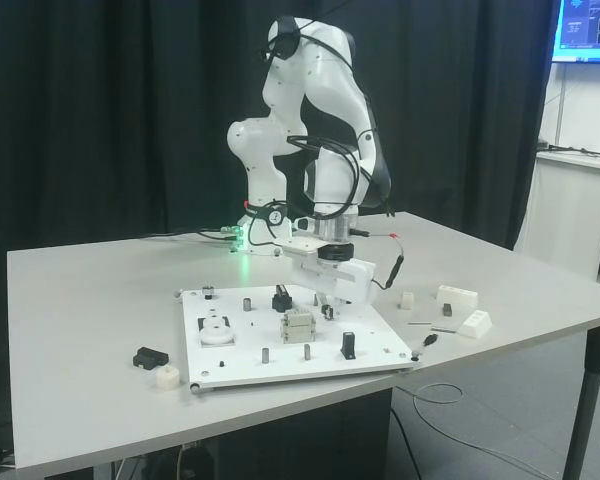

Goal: Remove BNC.

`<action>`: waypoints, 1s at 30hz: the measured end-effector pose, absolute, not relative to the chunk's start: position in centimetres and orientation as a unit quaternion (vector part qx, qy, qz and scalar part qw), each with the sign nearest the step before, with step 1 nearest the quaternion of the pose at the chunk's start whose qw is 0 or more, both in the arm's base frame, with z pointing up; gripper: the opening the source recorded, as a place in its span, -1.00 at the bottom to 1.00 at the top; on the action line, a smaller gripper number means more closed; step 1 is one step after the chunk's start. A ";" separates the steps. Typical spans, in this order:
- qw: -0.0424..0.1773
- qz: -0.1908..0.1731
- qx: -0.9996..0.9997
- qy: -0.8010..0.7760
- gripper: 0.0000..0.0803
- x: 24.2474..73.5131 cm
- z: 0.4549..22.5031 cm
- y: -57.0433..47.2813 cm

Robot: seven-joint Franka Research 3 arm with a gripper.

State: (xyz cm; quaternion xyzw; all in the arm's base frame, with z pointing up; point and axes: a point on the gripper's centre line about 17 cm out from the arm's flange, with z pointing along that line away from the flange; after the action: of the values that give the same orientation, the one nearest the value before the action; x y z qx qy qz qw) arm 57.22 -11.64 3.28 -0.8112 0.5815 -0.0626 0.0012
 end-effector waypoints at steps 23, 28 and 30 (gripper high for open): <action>-0.003 -0.058 -0.843 0.534 -0.68 57.1 3.3 -11.7; -0.006 -0.052 -0.863 0.503 -0.68 57.1 3.3 -11.6; -0.008 -0.049 -0.877 0.479 -0.68 57.0 3.2 -11.6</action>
State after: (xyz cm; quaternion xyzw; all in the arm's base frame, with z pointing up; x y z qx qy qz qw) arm 57.03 -11.64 3.24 -0.8765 0.4789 -0.0487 -0.0078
